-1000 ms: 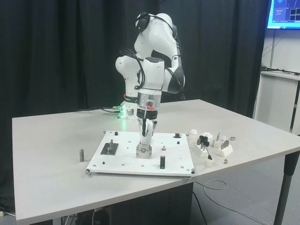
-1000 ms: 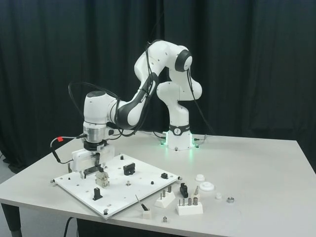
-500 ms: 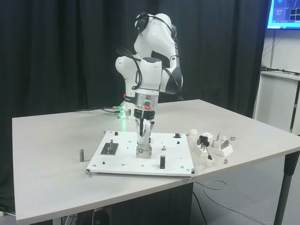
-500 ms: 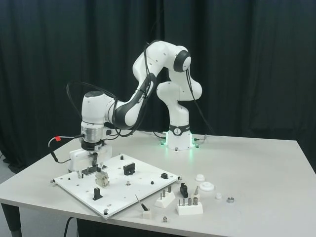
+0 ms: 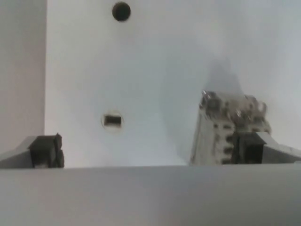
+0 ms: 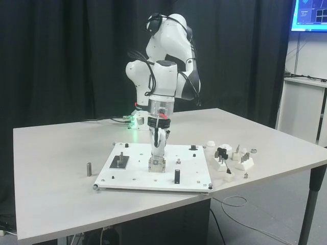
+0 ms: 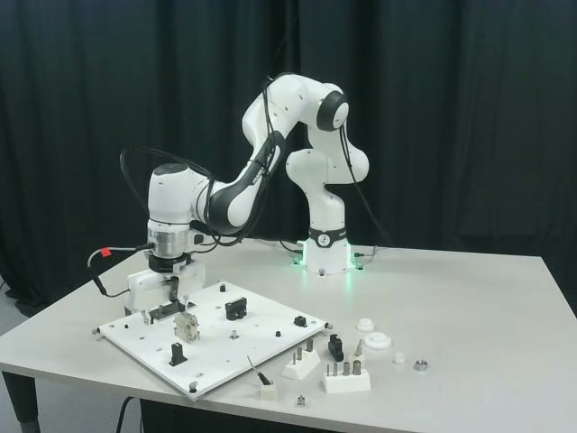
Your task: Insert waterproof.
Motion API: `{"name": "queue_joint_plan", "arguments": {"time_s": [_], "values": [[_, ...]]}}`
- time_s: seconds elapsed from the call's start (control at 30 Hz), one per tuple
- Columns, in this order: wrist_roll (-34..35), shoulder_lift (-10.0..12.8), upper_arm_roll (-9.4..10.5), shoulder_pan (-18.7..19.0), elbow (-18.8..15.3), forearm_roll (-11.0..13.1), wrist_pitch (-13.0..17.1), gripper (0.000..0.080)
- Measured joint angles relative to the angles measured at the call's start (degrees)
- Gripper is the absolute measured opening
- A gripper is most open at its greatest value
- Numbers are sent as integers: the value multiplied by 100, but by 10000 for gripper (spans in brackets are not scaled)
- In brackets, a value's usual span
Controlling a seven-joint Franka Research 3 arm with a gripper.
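Note:
The waterproof connector, a small grey block (image 6: 157, 164) (image 7: 187, 327), stands upright on the white board (image 6: 138, 178) (image 7: 225, 361). My gripper (image 6: 158, 148) (image 7: 168, 302) hangs a little above it and slightly off to one side. In the wrist view my gripper (image 5: 150, 149) is open, its two black fingertips (image 5: 44, 150) far apart with nothing between them. There the connector (image 5: 225, 125) shows beside the other fingertip. A small rectangular slot (image 5: 113, 120) and a round hole (image 5: 121, 11) lie in the board below.
On the board are a black plate with a peg (image 6: 120, 162), a black clip (image 6: 176, 176) and a small black part (image 6: 192, 147). White holders with small parts (image 6: 230, 158) (image 7: 345, 379) sit beside the board. A grey peg (image 6: 89, 168) stands on the table.
My gripper has risen from close around the connector to a little above it, drifting slightly sideways. The connector stays on the board.

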Motion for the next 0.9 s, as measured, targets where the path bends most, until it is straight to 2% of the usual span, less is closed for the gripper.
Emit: {"name": "queue_joint_plan", "arguments": {"time_s": [0.4, 0.6, 0.9], "values": [[193, -244, -14, 81, 154, -55, -707, 800], [222, -322, -25, 83, 174, -171, -841, 800], [241, -344, -59, 83, 174, -246, -868, 800]]}}
